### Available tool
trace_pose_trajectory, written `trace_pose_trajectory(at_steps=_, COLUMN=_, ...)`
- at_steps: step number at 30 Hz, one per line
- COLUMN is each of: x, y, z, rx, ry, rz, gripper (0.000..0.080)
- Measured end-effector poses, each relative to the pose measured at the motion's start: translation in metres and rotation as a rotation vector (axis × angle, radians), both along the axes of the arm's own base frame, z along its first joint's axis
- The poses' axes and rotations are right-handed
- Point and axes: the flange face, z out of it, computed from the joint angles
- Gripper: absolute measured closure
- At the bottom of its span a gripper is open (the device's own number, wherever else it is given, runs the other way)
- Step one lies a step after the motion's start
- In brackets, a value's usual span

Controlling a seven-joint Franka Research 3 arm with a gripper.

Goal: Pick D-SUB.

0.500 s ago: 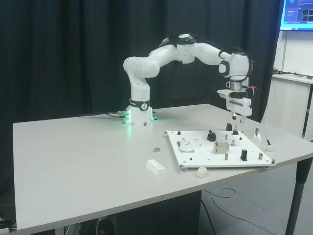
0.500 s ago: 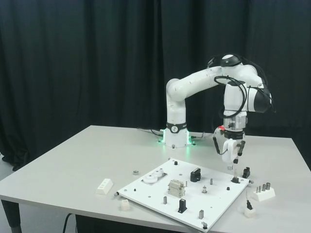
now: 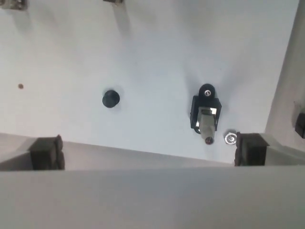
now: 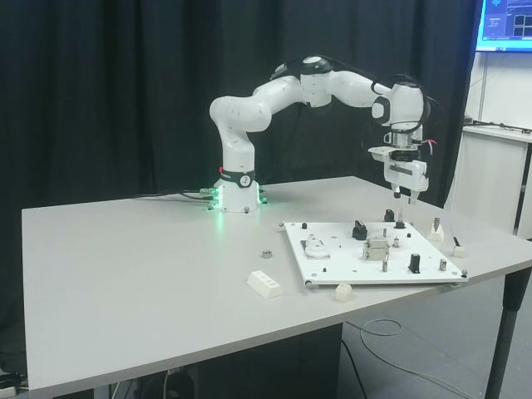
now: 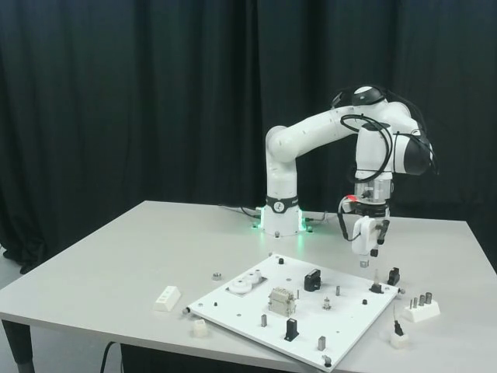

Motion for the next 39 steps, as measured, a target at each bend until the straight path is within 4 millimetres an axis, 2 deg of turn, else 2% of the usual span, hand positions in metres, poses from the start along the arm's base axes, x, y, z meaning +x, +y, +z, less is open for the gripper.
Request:
trace_pose_trajectory(at_steps=12, x=0.002, y=-0.002, z=0.001, rx=-0.005, ry=-0.003, rz=0.001, gripper=0.0003)
trace_pose_trajectory(at_steps=20, x=-0.003, y=0.005, z=-0.002, rx=0.001, ry=0.026, rz=0.014, gripper=0.0003)
trace_pose_trajectory(at_steps=39, x=-0.052, y=0.044, z=-0.006, rx=0.025, ry=0.159, rz=0.017, gripper=0.0003)
